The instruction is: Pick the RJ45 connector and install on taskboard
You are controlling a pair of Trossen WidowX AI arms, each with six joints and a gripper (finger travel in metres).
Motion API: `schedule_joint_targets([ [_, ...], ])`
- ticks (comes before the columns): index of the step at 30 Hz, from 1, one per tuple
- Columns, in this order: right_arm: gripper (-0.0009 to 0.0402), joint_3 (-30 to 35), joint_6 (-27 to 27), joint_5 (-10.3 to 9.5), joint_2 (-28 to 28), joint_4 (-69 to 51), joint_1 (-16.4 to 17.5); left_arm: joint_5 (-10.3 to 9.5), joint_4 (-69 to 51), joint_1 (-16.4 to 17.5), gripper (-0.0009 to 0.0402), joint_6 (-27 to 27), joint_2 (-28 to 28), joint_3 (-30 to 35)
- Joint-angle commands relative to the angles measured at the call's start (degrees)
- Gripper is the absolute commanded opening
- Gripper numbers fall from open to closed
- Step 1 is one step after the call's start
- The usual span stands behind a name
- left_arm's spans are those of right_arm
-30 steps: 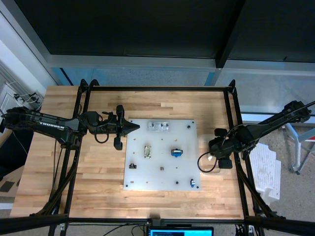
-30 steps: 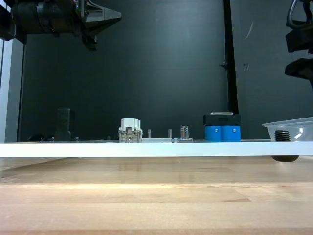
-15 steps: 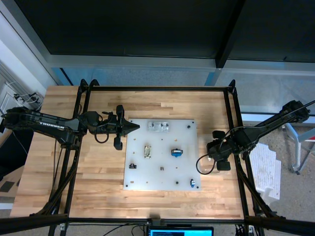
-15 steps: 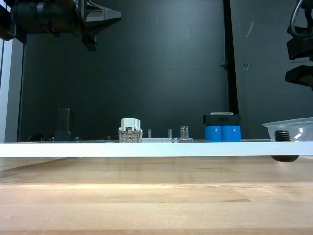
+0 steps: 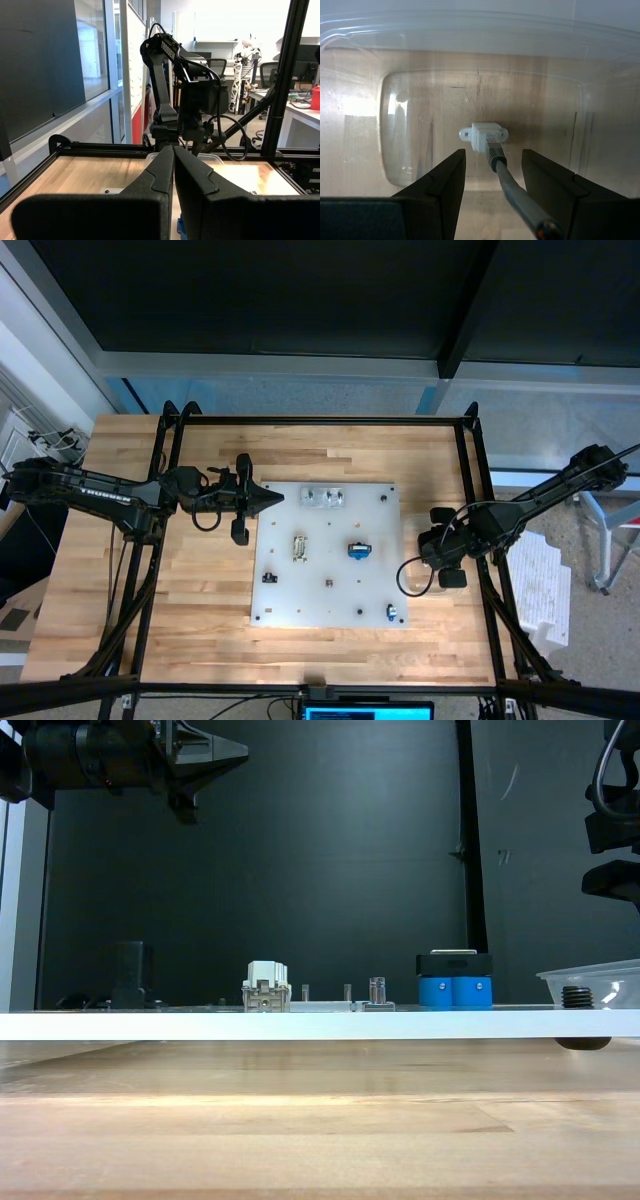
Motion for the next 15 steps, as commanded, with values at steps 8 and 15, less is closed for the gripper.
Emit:
schedule_joint_targets([
  [8,0.0127,0.0,-0.3,-0.02,1.4,0.3,0.0,0.02,0.0,0.0,0.0,0.0,0.0,0.0],
  [15,0.0084,0.2,-0.3,-0.02,1.4,0.3,0.0,0.02,0.0,0.0,0.0,0.0,0.0,0.0],
])
